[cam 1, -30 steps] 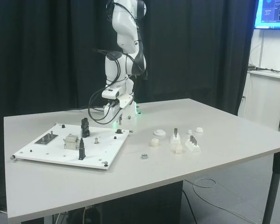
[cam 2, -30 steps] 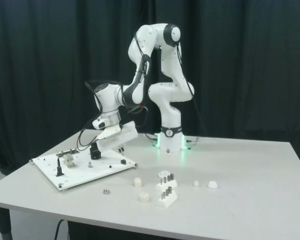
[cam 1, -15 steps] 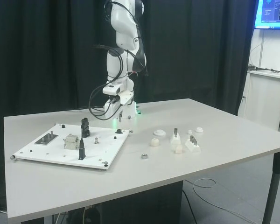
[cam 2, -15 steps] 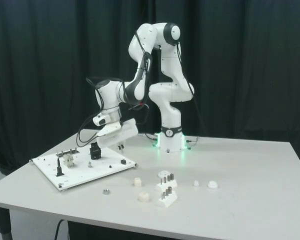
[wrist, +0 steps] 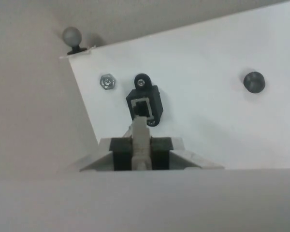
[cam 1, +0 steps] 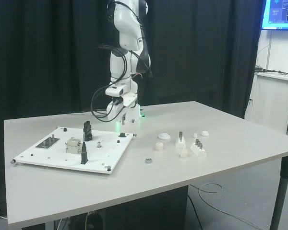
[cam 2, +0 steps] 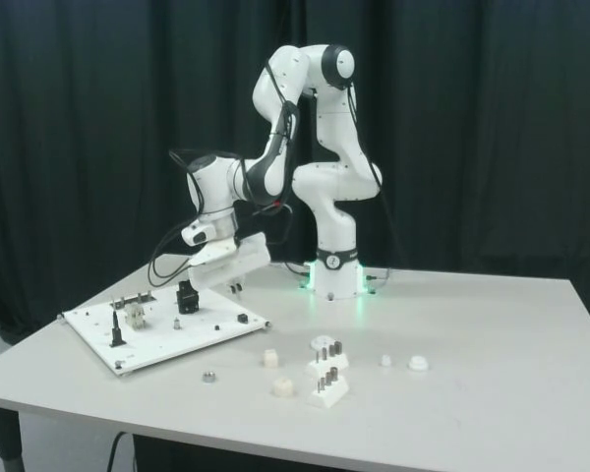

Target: Place Ethernet.

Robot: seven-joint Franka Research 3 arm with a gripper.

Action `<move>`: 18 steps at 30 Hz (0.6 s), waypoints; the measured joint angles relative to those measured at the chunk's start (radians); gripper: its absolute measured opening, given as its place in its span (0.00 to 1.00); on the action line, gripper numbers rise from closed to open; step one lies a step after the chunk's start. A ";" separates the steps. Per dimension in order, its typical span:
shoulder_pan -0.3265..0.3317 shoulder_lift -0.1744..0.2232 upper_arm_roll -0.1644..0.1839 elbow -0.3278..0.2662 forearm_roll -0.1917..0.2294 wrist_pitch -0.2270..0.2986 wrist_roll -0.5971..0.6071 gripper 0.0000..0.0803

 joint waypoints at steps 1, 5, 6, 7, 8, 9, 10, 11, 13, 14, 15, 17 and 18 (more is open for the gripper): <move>0.000 0.000 0.000 0.000 0.000 0.001 0.002 0.09; 0.000 0.000 0.000 0.001 0.000 0.005 0.018 0.09; 0.000 0.000 0.001 0.002 0.000 0.007 0.026 0.09; 0.000 0.000 0.001 0.002 0.000 0.008 0.032 0.09; 0.000 0.000 0.002 0.003 0.000 0.009 0.039 0.09; 0.001 0.000 0.003 0.004 0.000 0.011 0.046 0.09; 0.001 0.000 0.004 0.005 0.000 0.012 0.057 0.09; 0.001 0.000 0.006 0.006 0.000 0.013 0.069 0.09; 0.001 0.000 0.012 0.009 0.000 0.016 0.111 0.09; 0.003 0.000 0.016 0.011 0.000 0.017 0.142 0.09; 0.004 -0.001 0.019 0.013 0.000 0.018 0.173 0.09; 0.011 -0.001 0.028 0.018 0.000 0.021 0.235 0.09; 0.016 -0.001 0.033 0.020 0.000 0.023 0.262 0.09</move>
